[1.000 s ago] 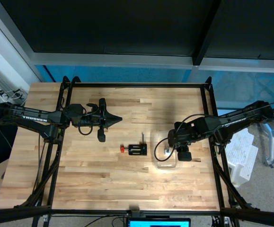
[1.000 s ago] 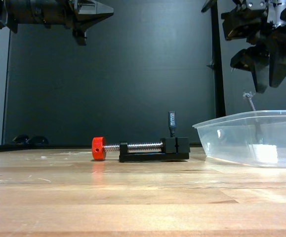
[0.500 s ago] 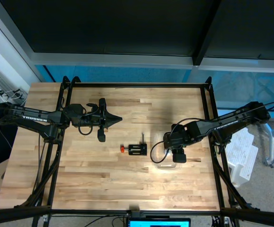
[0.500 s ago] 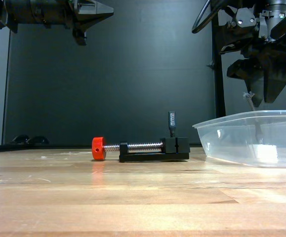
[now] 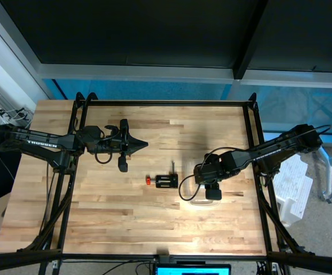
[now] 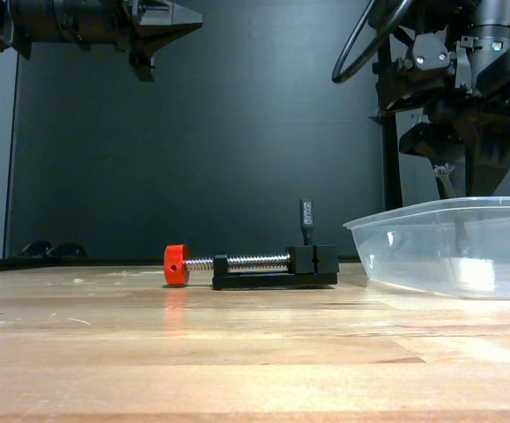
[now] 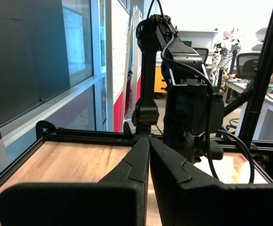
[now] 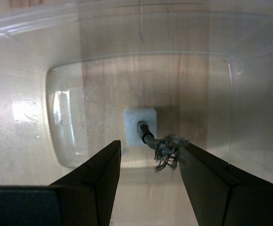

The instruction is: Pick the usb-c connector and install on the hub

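My right gripper (image 8: 149,147) hangs over the clear tray (image 8: 28,70), jaws apart, one either side of the usb-c connector (image 8: 144,129). It stands tilted in a white foam block (image 8: 135,117) on the tray floor, frayed cable end upward. On the table (image 5: 108,217), the hub (image 5: 164,181) lies just left of the tray. My left gripper (image 5: 138,144) is raised at far left, jaws together.

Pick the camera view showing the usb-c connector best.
Right wrist view: the usb-c connector stands in white foam inside the tray, below the open right gripper. Low view: only its frayed tail; high view: that gripper covers it; left wrist: nothing. The shut left gripper hangs far off.
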